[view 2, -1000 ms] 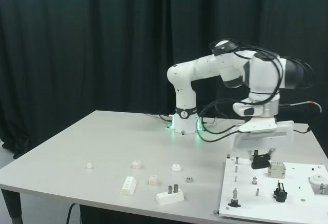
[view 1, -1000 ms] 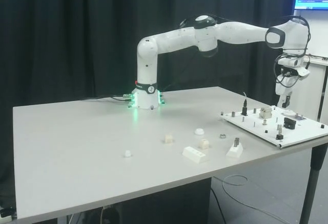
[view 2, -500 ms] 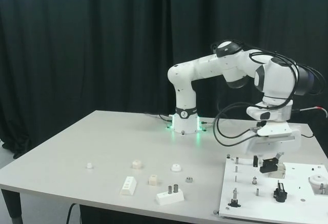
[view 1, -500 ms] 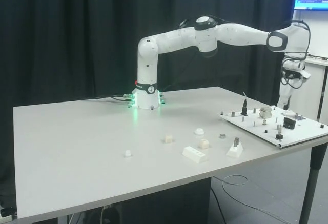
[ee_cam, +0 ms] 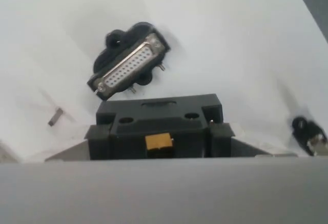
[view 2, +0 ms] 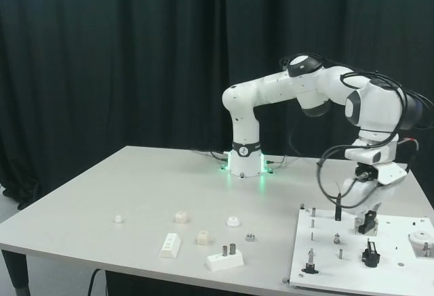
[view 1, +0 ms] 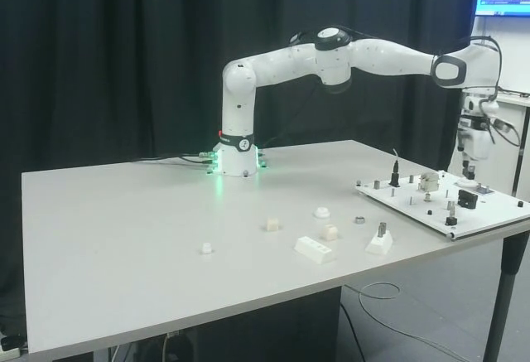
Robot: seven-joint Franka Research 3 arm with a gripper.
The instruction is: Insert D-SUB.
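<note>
Gripper (view 2: 367, 226) over the white assembly board (view 2: 400, 269).
We see its fingers clamped on a black D-SUB plug (ee_cam: 158, 126), near the board's black D-SUB socket (ee_cam: 129, 62).

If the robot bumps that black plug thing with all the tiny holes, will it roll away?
Probably not. The D-SUB socket looks flat and blocky, not round, so it should not roll. It seems fixed to the white board, with small pins beside it, so a nudge likely would not shift it. It looks like hard, stiff plastic and metal, so it should not bend.
</note>
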